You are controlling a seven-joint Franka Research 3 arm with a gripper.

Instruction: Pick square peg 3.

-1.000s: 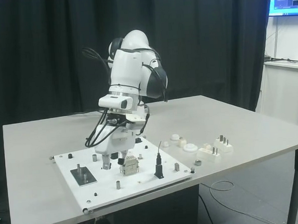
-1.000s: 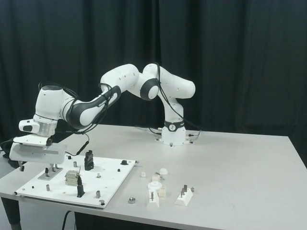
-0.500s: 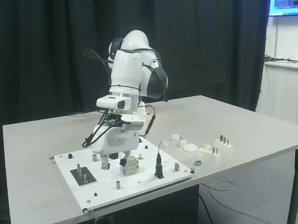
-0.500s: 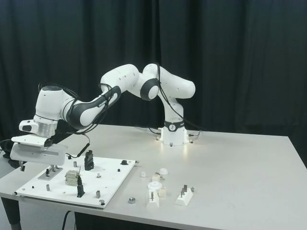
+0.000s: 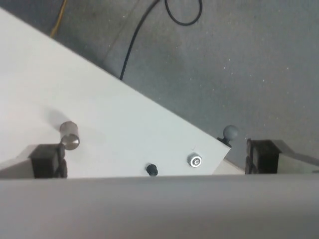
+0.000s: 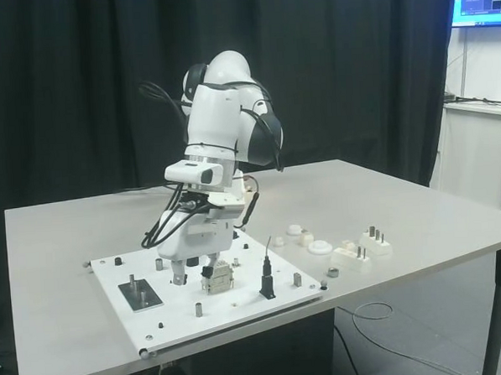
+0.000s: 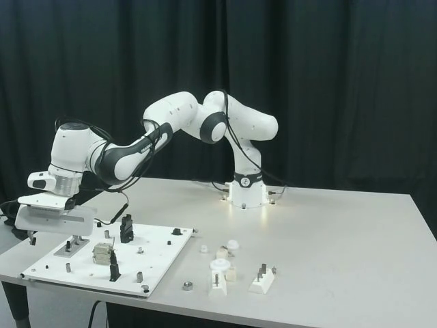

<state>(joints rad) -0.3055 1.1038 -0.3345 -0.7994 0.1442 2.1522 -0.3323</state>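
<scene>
Wrist view: your gripper (image 5: 154, 159) spread wide, holding nothing, over white board (image 5: 75, 114) corner. Square peg 3 unidentifiable; round peg (image 5: 69, 135) beside one finger. Descend misaligned, you risk grabbing wrong peg.

A flat board (image 6: 240, 310) lies on the worktop (image 6: 419, 204) at its front edge, carrying small pegs and fixtures. The arm (image 6: 219, 147) reaches over the board. Beside the board, loose small parts (image 6: 359, 247) sit on the worktop.

White board (image 6: 240, 301), black curtain (image 7: 328, 82), possibly a nut (image 7: 186, 285)
</scene>
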